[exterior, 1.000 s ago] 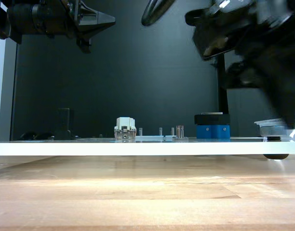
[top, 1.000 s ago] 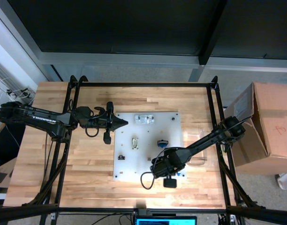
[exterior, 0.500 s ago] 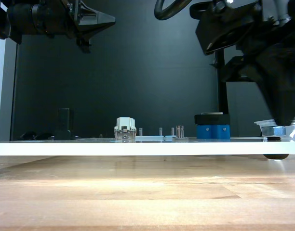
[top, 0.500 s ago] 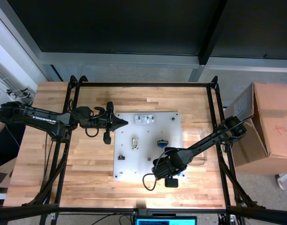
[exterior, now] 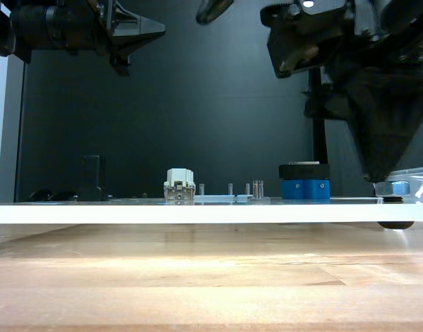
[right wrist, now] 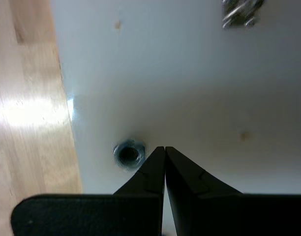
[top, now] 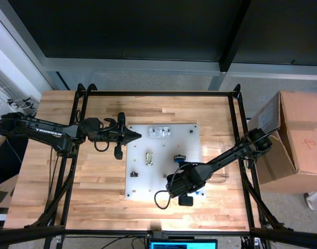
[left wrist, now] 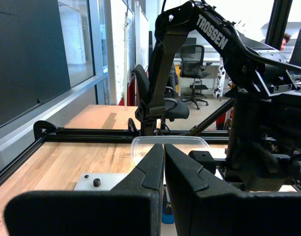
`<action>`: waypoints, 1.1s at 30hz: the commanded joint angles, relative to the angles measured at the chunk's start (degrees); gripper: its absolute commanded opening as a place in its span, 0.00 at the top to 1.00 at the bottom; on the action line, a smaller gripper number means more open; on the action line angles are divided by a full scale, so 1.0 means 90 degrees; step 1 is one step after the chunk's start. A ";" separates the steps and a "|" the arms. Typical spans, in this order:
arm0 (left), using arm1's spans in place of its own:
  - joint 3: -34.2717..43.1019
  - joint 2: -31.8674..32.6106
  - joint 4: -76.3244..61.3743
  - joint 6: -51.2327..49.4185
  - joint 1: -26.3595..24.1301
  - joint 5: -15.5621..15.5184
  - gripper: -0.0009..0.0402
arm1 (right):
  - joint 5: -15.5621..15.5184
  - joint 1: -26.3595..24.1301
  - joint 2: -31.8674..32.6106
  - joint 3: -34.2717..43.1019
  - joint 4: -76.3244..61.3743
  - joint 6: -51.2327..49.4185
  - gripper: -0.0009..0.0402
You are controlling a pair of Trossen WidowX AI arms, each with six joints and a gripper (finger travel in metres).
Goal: Pick the M12 nut and place it on its threads and fasten
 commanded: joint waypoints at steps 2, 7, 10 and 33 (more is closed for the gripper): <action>0.0000 0.0002 0.0002 0.0000 0.0000 0.0002 0.98 | -0.1287 0.0005 -0.0002 -0.0007 -0.0328 -0.0126 0.98; 0.0000 0.0002 0.0002 0.0000 0.0002 0.0002 0.98 | -0.0843 0.0007 -0.0039 0.0002 -0.0469 -0.0126 0.98; 0.0000 0.0002 0.0002 0.0000 0.0000 0.0002 0.98 | -0.0041 0.0007 -0.0049 0.0002 -0.0459 -0.0007 0.98; 0.0000 0.0002 0.0002 0.0000 0.0002 0.0002 0.98 | -0.1144 0.0022 -0.0051 -0.0124 -0.0153 -0.0219 0.98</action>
